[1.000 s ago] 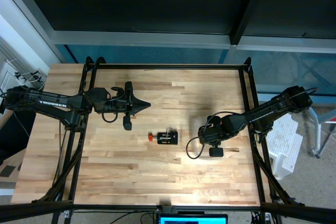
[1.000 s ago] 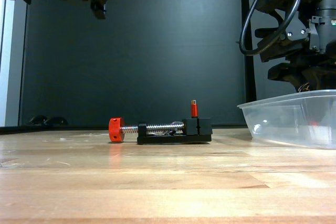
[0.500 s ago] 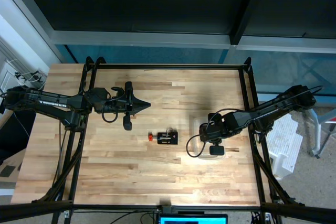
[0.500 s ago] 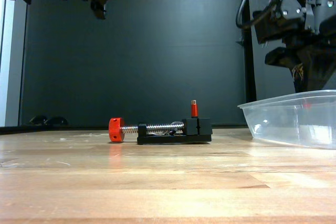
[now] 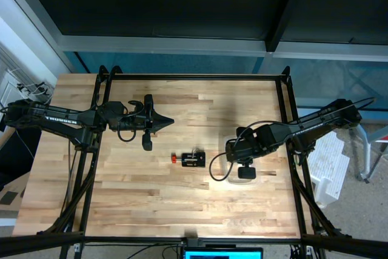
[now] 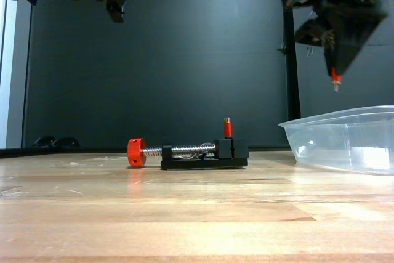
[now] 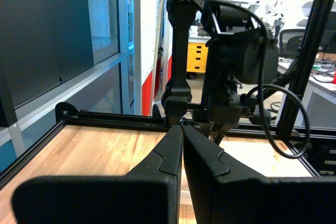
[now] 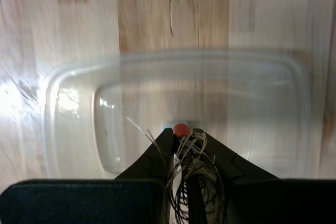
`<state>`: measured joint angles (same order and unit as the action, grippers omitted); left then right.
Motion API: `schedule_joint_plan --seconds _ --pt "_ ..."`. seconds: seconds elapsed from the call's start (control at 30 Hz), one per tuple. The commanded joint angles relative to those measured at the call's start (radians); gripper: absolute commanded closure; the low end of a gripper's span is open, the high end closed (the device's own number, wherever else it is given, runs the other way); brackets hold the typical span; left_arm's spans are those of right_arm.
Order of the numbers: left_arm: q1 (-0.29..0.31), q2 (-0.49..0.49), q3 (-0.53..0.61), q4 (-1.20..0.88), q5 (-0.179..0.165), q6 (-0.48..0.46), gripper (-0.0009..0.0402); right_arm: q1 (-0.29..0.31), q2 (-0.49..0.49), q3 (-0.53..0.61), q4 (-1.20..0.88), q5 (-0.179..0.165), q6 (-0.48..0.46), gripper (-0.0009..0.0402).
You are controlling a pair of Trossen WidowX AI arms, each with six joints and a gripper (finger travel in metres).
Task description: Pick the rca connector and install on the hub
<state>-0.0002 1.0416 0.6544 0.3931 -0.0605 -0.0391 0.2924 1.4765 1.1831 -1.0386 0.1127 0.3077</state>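
My right end effector (image 6: 333, 66): closed on what seems the rca connector (image 6: 335, 80), red-tipped, hanging above the clear tray (image 6: 320, 129). My left end effector (image 5: 165, 122): fingers together, empty, aloft. Hub (image 6: 204, 152): on desk (image 6: 184, 214), left of tray.

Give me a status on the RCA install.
Done: the pick. The right gripper is shut on the connector above the tray. In hand: the carry; it is not yet over the hub. Left: reach the hub, seat the connector, release. The left gripper hangs shut, high at the left.
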Motion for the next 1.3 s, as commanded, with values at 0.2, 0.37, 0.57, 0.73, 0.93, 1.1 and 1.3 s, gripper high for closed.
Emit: schedule_joint_plan --seconds 0.2,0.37,0.57,0.73,0.93,1.1,1.3 --pt "0.0 0.0 0.0 0.0 0.0 0.0 0.0393 -0.04 0.113 0.128 -0.01 -0.001 -0.002 0.0389" --pt "0.0 0.0 0.0 0.0 0.0 0.0 0.0393 -0.053 0.187 0.2 -0.008 0.0 -0.01 0.0389" --pt "0.0 0.0 0.0 0.0 0.0 0.0 0.0393 -0.069 0.268 0.274 -0.004 0.0 -0.011 0.0389" --pt "0.0 0.0 0.0 0.0 0.0 0.0 0.0393 -0.083 0.32 0.323 -0.002 0.0 -0.011 0.0389" --pt "0.0 0.0 0.0 0.0 0.0 0.0 0.0393 -0.092 0.367 0.372 -0.001 -0.001 -0.011 0.0389" --pt "0.0 0.0 0.0 0.0 0.0 0.0 0.0393 -0.099 0.394 0.401 0.005 0.0 -0.011 0.0389" --pt "0.0 0.0 0.0 0.0 0.0 0.0 0.0393 -0.104 0.413 0.412 0.008 0.0 -0.01 0.0389"
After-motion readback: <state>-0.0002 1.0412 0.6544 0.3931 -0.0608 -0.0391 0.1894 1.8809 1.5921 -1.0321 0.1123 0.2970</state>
